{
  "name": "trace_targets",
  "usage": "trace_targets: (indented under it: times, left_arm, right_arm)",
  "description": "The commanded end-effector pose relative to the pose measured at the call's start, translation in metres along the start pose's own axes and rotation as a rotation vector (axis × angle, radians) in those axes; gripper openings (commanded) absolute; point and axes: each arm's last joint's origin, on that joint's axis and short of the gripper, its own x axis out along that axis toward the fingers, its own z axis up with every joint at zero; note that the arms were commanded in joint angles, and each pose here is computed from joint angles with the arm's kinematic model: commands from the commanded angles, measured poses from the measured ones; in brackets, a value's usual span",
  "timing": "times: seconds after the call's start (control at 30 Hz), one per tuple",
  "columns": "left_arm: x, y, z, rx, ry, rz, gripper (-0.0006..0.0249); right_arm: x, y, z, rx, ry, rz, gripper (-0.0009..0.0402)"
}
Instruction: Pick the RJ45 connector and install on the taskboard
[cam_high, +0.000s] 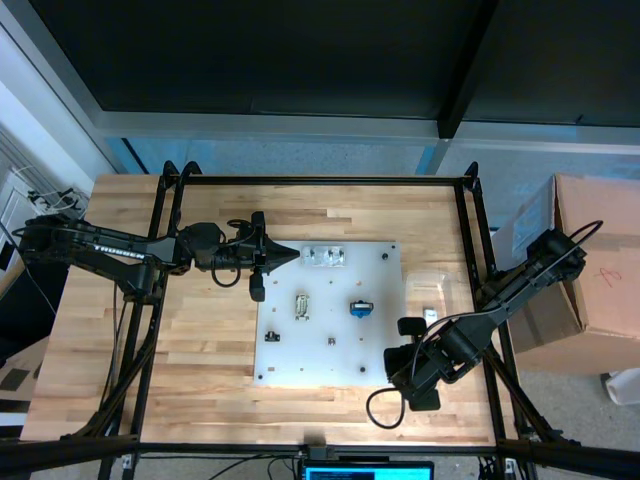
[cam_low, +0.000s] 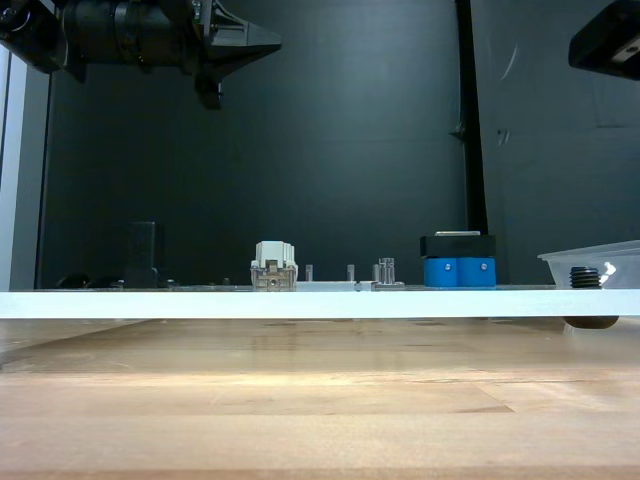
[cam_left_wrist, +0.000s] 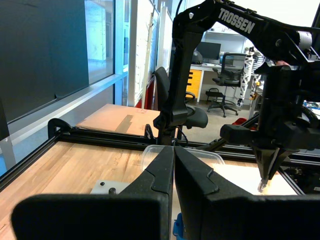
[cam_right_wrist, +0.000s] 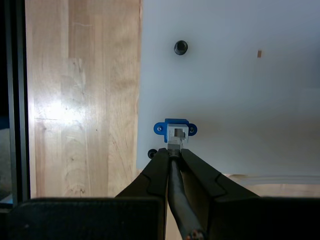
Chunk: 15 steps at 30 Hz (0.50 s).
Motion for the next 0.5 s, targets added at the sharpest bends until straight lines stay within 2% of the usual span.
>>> trace_targets:
  times: [0.03,0.23,0.5]
  left_arm:
    - [0.0000,0.0000,0.0000,0.000,0.000,0.000,0.0000]
    - [0.0001,0.0001,-0.0001,0.000,0.000,0.000,0.0000]
    - [0.0000,0.0001,0.0000,0.000,0.000,0.000,0.0000]
  right_arm:
    - [-0.0053,-0.0004,0.0030,-0.019,-0.012,0.009,0.0000]
    - [-0.0106,-0.0057,0.0101,-0.012,-0.013,0.008,0.0000]
    - [-0.0090,-0.0063,0.0097,-0.008,-0.011,0.006,0.0000]
